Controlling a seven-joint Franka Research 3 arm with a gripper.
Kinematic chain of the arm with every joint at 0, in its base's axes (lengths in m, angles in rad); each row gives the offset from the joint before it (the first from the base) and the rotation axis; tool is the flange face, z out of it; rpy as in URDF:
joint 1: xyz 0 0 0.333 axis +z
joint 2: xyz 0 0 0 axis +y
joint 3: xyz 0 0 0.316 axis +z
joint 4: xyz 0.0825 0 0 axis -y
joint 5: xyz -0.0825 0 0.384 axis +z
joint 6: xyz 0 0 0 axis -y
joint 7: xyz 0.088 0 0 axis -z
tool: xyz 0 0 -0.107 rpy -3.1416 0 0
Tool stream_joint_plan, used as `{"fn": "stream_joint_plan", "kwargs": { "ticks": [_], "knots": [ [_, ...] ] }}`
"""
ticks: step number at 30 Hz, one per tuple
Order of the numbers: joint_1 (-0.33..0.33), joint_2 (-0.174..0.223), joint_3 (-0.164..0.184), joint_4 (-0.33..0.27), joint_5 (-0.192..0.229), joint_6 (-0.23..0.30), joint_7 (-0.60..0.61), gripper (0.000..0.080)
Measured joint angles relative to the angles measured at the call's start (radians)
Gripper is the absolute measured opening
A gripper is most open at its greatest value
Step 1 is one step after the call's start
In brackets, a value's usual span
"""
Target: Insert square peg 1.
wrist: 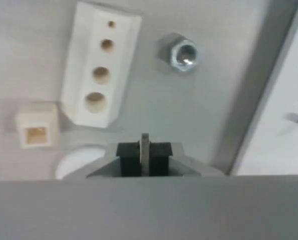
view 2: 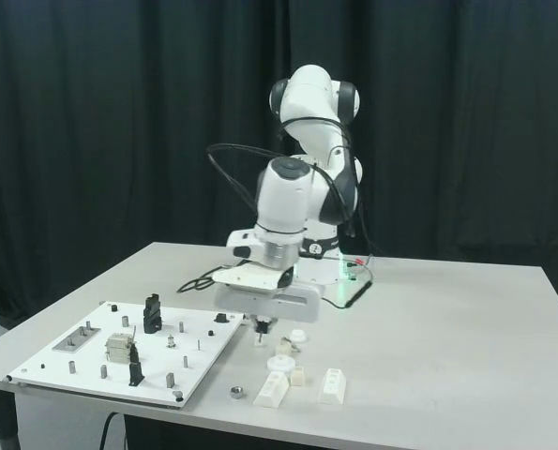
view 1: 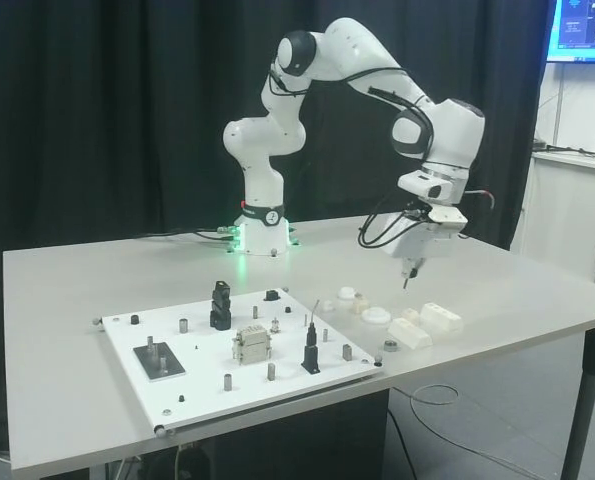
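Your gripper (wrist: 144, 150) is pinched shut on a thin peg (wrist: 144, 145) — held upright for insertion — low in the wrist frame, while the square-holed block (wrist: 37, 125) waits at left.

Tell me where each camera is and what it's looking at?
Wrist view: on the arm's wrist, looking down past the gripper at a white block with holes and a nut.
First room view: beyond the table's front edge, facing the whole arm.
Second room view: beyond another side, facing the arm.
Both room views share the white board.
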Motion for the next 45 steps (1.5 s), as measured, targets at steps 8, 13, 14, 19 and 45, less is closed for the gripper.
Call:
{"fn": "stream_joint_plan", "kwargs": {
  "ticks": [8, 13, 14, 19, 45],
  "knots": [
    [-0.055, -0.015, 0.0, 0.0, 0.022, -0.002, -0.044, 0.0034],
    [-0.092, -0.026, 0.0, 0.003, 0.04, -0.002, -0.066, 0.0034],
    [-0.101, -0.028, 0.0, 0.005, 0.043, -0.002, -0.073, 0.0034],
    [-0.141, -0.031, -0.001, 0.02, 0.062, -0.002, -0.094, 0.0034],
    [-0.273, -0.028, -0.109, 0.045, 0.186, 0.01, -0.328, 0.0034]
  ]
}}
